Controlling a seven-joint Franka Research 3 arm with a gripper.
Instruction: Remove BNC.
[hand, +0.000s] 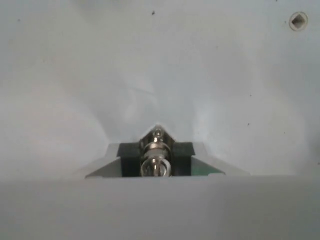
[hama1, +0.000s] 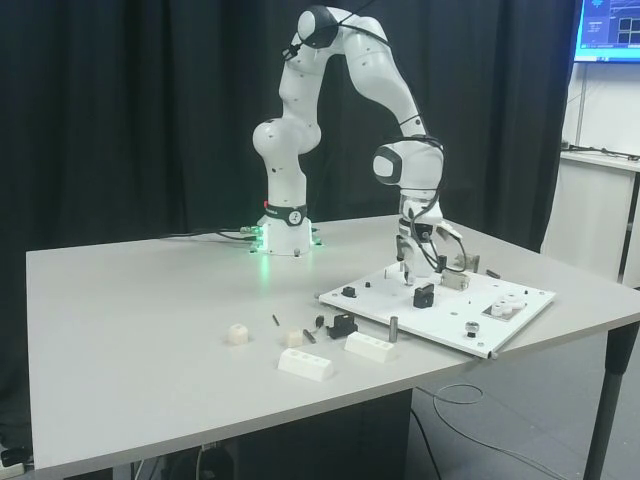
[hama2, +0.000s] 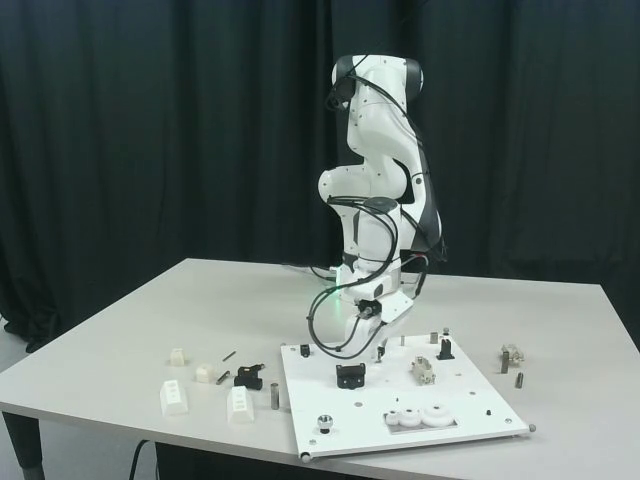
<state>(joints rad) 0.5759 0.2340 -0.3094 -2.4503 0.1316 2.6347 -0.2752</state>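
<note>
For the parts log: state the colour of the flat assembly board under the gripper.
White; the flat assembly board shows best in the second room view.

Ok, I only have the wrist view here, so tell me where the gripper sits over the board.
Observer: The gripper hangs low over the white board, near its edge on the arm's base side.
Operator: Tell me what stands closest to it.
Observer: A black bracket on the board, just in front of it.
Operator: List anything loose off the board.
Observer: White blocks lie on the grey table beside the board.
</note>
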